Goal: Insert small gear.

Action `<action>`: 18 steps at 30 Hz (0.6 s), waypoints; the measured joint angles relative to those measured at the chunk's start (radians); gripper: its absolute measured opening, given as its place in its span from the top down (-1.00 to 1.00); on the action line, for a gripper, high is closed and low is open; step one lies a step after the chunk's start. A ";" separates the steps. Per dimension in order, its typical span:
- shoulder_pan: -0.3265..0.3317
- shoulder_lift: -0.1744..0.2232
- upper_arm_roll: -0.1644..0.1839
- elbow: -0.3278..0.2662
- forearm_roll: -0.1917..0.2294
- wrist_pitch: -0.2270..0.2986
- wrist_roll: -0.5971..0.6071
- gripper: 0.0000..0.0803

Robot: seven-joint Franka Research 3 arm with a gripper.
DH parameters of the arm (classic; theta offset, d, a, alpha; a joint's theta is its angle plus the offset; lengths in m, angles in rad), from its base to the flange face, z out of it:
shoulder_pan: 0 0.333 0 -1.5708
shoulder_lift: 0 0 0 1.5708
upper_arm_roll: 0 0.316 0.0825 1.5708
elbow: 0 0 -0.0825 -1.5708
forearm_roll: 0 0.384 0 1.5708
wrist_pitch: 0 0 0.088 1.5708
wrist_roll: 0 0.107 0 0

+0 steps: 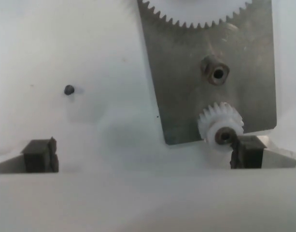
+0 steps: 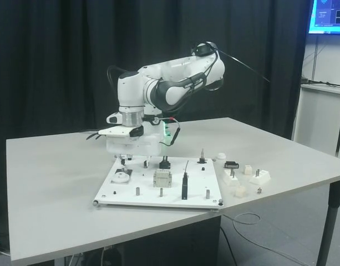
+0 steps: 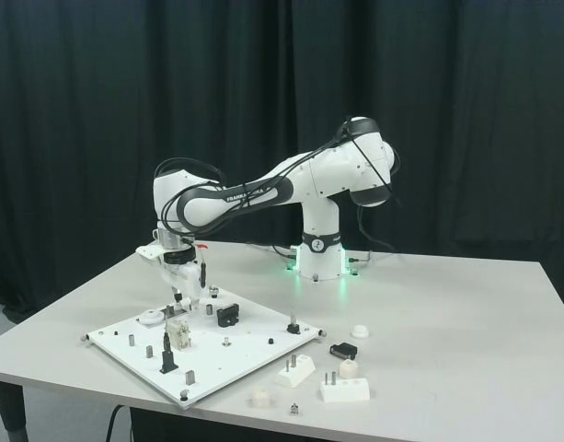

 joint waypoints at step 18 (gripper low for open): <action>0.001 0.000 -0.001 -0.009 0.019 0.000 -0.008 -0.99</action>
